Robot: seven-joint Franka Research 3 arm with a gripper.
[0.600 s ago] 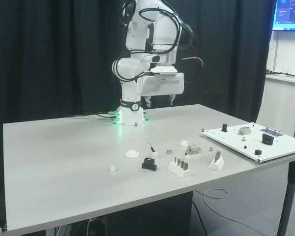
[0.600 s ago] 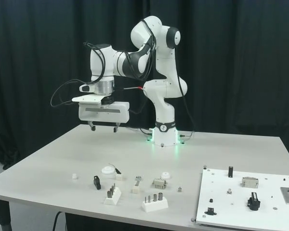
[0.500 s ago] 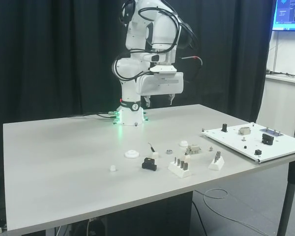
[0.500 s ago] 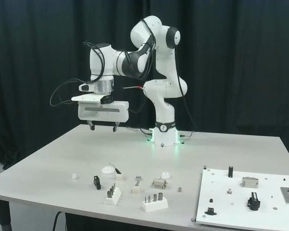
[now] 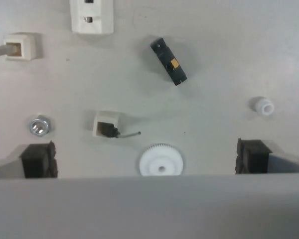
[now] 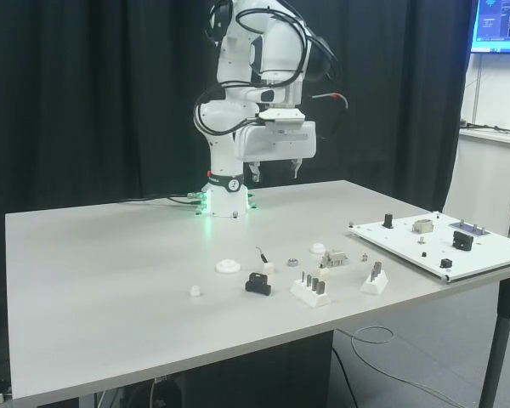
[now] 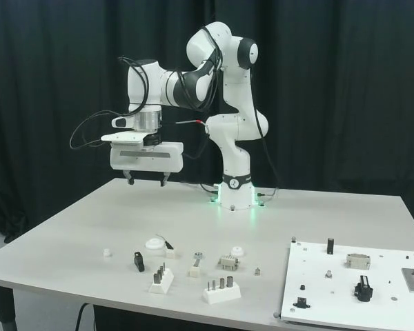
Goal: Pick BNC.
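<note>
Hand: the hand [image 5: 144, 158] hangs high over the grey bench [image 6: 110, 272], well above the parts, its two black fingertips [image 5: 37, 159] spread wide apart and holding nothing.

BNC: most likely the small white holder with a dark plug and a short wire [image 5: 107, 124]; I cannot be certain of this. It sits on the bench between a metal nut [image 5: 40, 125] and a white gear [image 5: 161, 162], near both and touching neither.

Doing the step well: centre the hand over the holder, not over the gear. Turn the wrist so the fingertips straddle the dark plug. Come straight down with the fingers wide, keeping clear of the gear and the trailing wire, and close only once the pads are level with the plug.

Count, wrist view: one gear; one nut; one black part [image 5: 168, 60]; one small white bushing [image 5: 262, 105]; three white blocks, counting the BNC holder.

Count, room views: one white board [image 7: 352, 283] at the bench edge; one arm.
</note>
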